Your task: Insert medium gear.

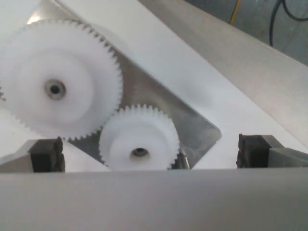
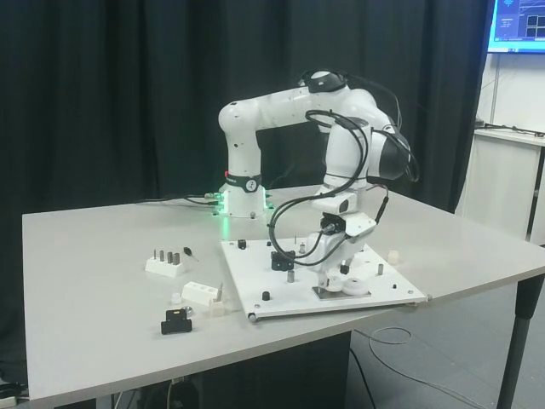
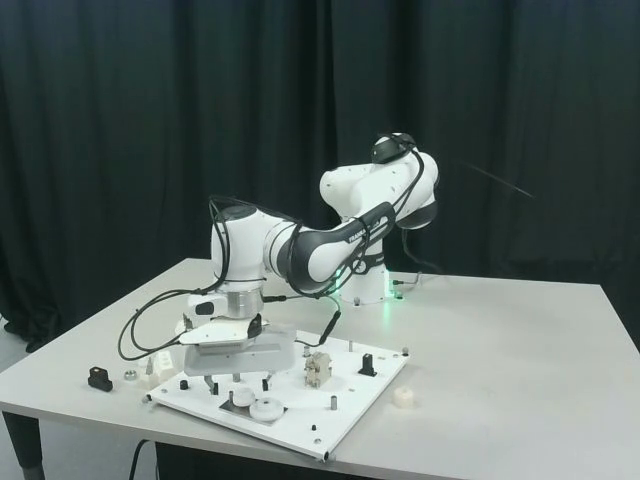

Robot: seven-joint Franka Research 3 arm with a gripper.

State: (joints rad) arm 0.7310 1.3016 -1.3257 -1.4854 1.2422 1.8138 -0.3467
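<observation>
My jaws stand wide apart, gripper (image 1: 149, 156) empty; the white medium gear (image 1: 139, 138) sits low centre, meshed beside the large gear (image 1: 57, 79) upper left. Light, stiff plastic, probably slick — I'd pinch its toothed rim.

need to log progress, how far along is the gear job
Nearly done, it seems. In the wrist view two white gears sit on pegs on the grey metal plate: the larger gear and the smaller gear, teeth meeting. Whether either is the medium gear, or fully seated, I cannot tell. The claw is open and holds nothing, its fingers either side of the smaller gear. Left: pull the arm away from the white board.
</observation>
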